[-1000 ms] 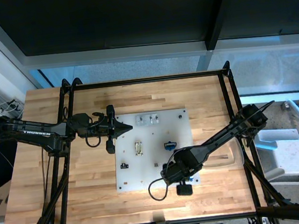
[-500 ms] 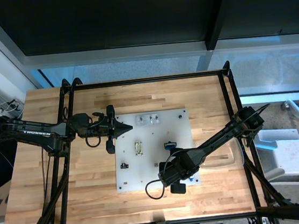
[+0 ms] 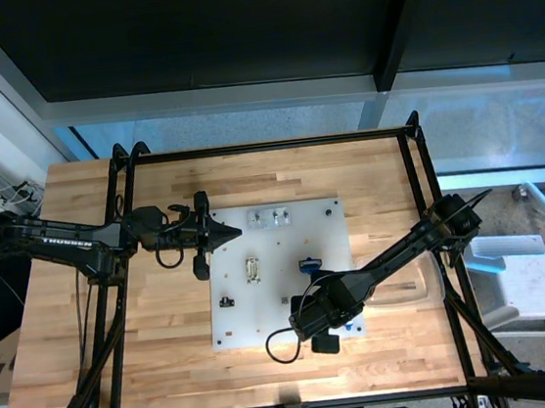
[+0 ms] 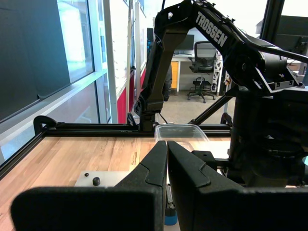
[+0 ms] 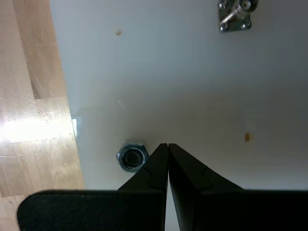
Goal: Pick the M12 fastener and fasten on the M12 threads
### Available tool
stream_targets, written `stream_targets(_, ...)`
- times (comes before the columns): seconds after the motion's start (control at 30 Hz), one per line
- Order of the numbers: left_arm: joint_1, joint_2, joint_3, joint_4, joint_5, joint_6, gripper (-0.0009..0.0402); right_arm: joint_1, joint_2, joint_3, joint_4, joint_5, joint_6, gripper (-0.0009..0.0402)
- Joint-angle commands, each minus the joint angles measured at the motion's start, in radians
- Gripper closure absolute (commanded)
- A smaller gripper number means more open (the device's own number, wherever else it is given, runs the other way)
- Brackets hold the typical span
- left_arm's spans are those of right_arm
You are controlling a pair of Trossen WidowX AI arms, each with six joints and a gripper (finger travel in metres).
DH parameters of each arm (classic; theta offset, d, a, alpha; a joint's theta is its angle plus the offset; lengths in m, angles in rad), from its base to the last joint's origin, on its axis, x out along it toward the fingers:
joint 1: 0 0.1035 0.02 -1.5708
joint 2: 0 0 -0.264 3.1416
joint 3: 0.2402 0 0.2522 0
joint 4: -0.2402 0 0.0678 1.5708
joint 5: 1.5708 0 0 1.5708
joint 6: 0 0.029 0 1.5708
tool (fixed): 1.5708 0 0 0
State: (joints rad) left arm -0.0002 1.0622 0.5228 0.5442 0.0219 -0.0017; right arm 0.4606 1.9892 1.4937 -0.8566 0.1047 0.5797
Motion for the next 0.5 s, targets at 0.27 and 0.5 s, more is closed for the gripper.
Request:
stream_targets(0.27, 0.000, 0.000, 0.000, 0.000, 0.000, 0.000, 0.0393, 0.000, 0.000, -0.012, 0.003, -0.126, -0.002, 0.0393)
stream_targets(0.5, 0.000, 0.000, 0.000, 0.000, 0.000, 0.000, 0.0393, 0.000, -0.010, -0.012, -0.035, -0.238, -0.010, 0.0393)
